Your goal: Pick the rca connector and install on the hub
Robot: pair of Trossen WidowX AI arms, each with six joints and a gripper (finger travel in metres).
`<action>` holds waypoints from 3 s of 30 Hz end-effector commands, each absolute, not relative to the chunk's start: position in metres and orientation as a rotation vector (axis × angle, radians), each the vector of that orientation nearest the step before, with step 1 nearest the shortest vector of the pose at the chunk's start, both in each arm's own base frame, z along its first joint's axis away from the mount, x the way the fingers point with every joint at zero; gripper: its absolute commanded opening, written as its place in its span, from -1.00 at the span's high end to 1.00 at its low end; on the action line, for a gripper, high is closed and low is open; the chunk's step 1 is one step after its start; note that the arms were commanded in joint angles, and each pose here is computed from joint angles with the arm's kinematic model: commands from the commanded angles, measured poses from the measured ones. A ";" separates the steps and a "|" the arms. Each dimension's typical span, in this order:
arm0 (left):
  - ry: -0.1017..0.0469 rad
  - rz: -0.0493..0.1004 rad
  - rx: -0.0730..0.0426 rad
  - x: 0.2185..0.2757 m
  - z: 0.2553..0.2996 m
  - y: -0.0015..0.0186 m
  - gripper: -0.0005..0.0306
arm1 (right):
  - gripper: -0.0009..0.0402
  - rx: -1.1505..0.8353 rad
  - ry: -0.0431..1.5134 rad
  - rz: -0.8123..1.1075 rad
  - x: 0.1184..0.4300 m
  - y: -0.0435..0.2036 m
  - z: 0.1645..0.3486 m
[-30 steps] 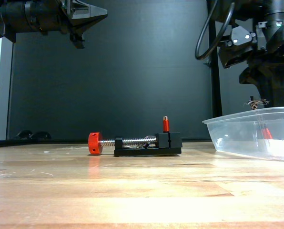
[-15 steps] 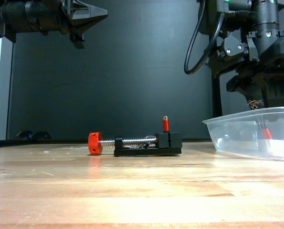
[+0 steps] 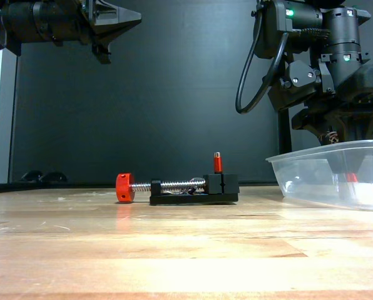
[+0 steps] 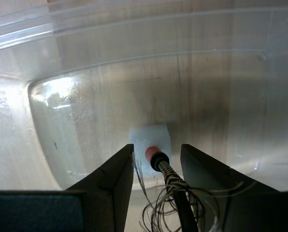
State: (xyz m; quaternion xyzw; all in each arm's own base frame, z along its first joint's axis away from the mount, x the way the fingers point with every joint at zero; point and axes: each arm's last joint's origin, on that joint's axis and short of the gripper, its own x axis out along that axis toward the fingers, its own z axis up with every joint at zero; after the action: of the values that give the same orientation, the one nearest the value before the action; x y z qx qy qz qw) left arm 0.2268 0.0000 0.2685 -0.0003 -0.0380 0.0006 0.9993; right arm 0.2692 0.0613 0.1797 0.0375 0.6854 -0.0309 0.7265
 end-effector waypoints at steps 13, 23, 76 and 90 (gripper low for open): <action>-0.077 0.001 0.000 0.2268 0.2686 0.0000 0.96 | 0.70 0.086 1.506 -0.068 0.269 0.061 0.179; -0.077 0.001 0.000 0.2268 0.2686 0.0000 0.97 | 0.95 0.093 1.504 -0.075 0.270 0.061 0.179; -0.076 0.001 -0.001 0.2269 0.2685 0.0000 0.97 | 0.96 0.143 1.152 -0.059 0.238 0.052 0.244; -0.076 0.001 0.000 0.2269 0.2686 0.0000 0.96 | 0.96 0.141 1.071 -0.108 0.270 0.050 0.247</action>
State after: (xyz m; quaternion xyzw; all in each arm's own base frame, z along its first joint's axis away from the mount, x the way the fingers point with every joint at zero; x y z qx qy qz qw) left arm 0.2268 0.0000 0.2685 -0.0003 -0.0380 0.0006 0.9993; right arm 0.2656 0.0498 0.2474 0.0699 0.5086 -0.0525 0.8566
